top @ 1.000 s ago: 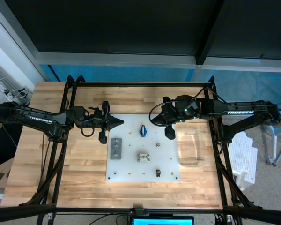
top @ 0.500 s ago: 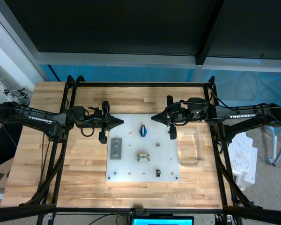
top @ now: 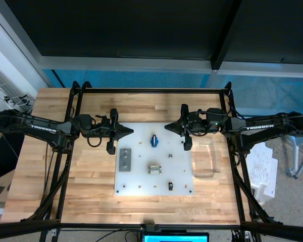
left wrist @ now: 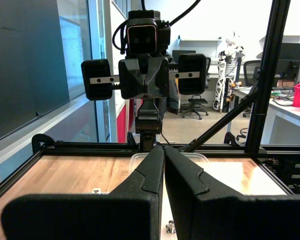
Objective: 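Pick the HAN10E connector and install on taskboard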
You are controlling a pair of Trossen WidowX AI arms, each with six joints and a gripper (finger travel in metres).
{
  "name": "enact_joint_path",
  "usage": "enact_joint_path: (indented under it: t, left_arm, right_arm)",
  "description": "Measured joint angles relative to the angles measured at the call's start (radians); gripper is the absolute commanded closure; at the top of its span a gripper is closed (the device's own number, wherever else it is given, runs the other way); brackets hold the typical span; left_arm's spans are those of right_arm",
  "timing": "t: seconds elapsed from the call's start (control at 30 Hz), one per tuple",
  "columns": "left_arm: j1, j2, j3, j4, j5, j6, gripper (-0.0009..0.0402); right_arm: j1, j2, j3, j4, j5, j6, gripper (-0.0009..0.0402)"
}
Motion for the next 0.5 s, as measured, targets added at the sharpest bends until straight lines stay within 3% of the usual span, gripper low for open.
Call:
enact_joint_path:
  t: [0.5]
  left_arm:
    - [0.0, 0.0, 0.0, 0.0, 0.0, 0.0, 0.0392]
  right_arm:
    - [0.0, -0.011, -0.074, 0.071, 0.001, 0.028, 0.0393]
